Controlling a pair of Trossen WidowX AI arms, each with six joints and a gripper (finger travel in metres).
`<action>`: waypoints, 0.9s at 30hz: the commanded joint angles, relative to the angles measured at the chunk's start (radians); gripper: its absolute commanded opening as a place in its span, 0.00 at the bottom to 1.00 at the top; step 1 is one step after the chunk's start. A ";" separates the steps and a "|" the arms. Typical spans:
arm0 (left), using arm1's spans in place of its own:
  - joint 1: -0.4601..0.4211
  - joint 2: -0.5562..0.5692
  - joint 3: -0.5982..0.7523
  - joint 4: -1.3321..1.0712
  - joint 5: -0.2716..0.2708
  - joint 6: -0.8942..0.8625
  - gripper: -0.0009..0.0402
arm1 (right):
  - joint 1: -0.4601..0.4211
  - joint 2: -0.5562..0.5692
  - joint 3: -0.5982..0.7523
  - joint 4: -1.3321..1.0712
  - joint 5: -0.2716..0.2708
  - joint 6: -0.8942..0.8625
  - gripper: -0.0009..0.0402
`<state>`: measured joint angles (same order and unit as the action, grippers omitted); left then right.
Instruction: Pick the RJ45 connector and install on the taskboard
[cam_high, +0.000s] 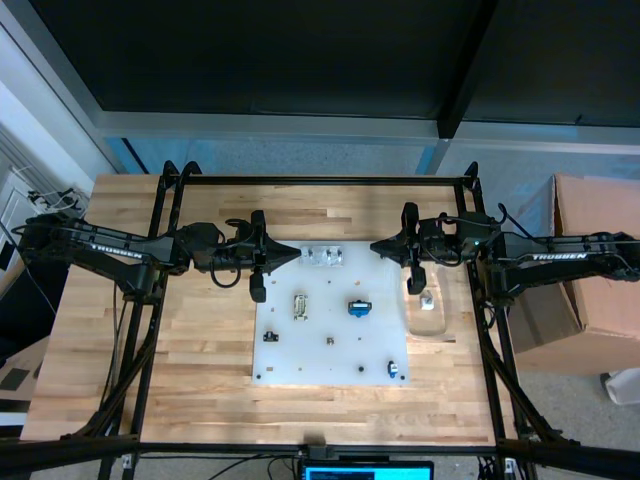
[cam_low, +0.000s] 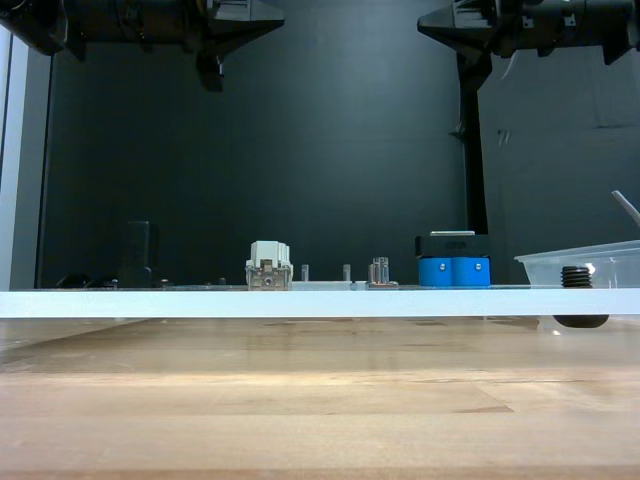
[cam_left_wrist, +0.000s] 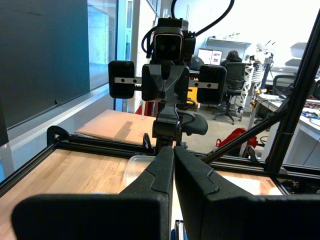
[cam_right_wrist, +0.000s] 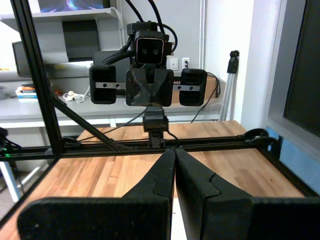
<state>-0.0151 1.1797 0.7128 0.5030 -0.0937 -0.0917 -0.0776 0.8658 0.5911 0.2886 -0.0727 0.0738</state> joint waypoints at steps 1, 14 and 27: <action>0.000 0.000 0.000 0.000 0.000 0.000 0.02 | 0.001 -0.002 0.009 -0.041 -0.007 0.022 0.03; 0.000 0.000 0.000 0.000 0.000 0.000 0.02 | 0.021 -0.002 0.275 -0.966 0.007 -0.005 0.23; 0.000 0.000 0.000 0.000 0.000 0.000 0.02 | 0.106 0.002 0.387 -1.430 0.053 -0.089 0.52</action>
<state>-0.0151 1.1793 0.7128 0.5030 -0.0937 -0.0921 0.0196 0.8650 0.9764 -1.1069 -0.0193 -0.0124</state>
